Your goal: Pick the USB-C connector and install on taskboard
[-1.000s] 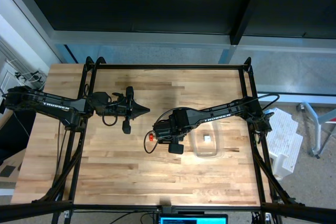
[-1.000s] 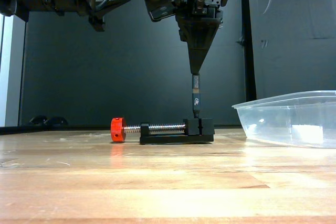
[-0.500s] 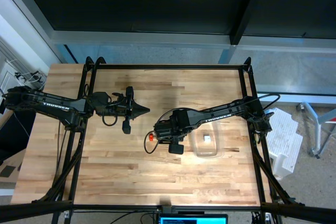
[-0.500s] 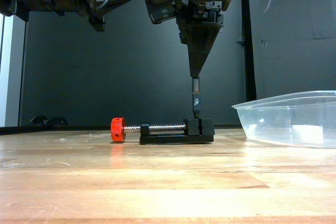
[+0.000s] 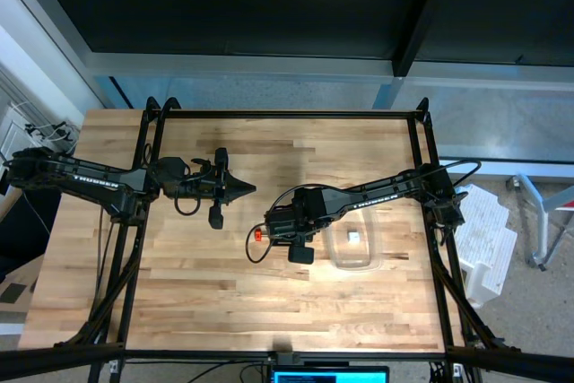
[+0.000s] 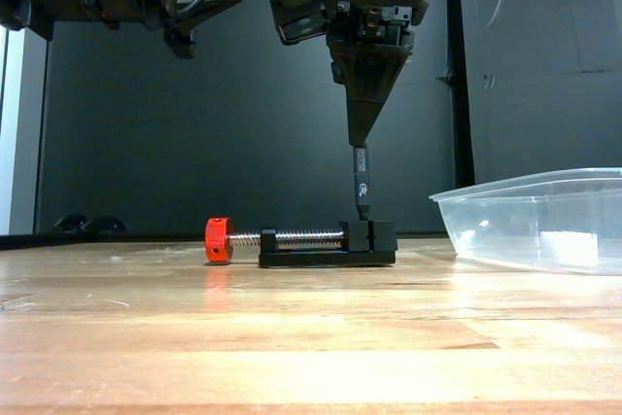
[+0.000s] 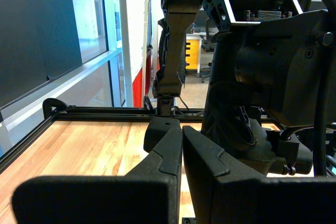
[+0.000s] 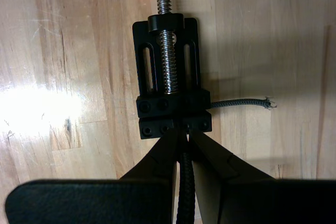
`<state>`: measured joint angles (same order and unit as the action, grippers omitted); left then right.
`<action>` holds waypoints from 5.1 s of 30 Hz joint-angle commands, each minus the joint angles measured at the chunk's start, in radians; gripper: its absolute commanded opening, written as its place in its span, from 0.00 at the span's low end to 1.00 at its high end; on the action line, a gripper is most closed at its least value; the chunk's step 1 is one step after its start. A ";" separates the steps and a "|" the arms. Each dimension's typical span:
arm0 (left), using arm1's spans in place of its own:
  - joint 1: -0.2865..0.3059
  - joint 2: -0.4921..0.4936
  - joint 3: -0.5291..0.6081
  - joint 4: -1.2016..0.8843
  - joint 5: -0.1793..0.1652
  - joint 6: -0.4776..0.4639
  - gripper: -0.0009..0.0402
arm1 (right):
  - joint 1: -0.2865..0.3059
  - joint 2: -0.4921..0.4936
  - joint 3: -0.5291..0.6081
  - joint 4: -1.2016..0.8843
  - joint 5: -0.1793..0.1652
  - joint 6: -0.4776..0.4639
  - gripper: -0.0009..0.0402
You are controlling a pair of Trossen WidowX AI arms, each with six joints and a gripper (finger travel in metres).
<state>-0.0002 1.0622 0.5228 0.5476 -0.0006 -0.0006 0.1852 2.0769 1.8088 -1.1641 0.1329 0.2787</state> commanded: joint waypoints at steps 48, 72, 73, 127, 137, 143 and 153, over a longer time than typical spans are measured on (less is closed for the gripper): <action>0.000 0.000 0.000 0.000 0.000 0.000 0.02 | -0.003 -0.198 0.020 0.026 0.012 -0.062 0.49; 0.000 0.000 0.000 0.000 0.000 0.000 0.02 | -0.087 -0.726 -0.688 0.836 0.015 -0.224 0.36; 0.000 0.000 0.000 0.000 0.000 0.000 0.02 | -0.094 -0.747 -0.715 0.872 0.013 -0.237 0.35; 0.000 0.000 0.000 0.000 0.000 0.000 0.02 | -0.162 -1.069 -1.295 1.663 -0.099 -0.245 0.02; 0.000 0.000 0.000 0.000 0.000 0.000 0.02 | -0.163 -1.069 -1.295 1.662 -0.100 -0.239 0.02; 0.000 0.000 0.000 0.000 0.000 0.000 0.02 | -0.163 -1.069 -1.295 1.661 -0.108 -0.241 0.02; 0.000 0.000 0.000 0.000 0.000 0.000 0.02 | -0.182 -1.070 -1.294 1.653 -0.119 -0.234 0.02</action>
<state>-0.0002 1.0618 0.5228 0.5472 -0.0010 -0.0006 0.0055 1.0073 0.5133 0.4835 0.0208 0.0437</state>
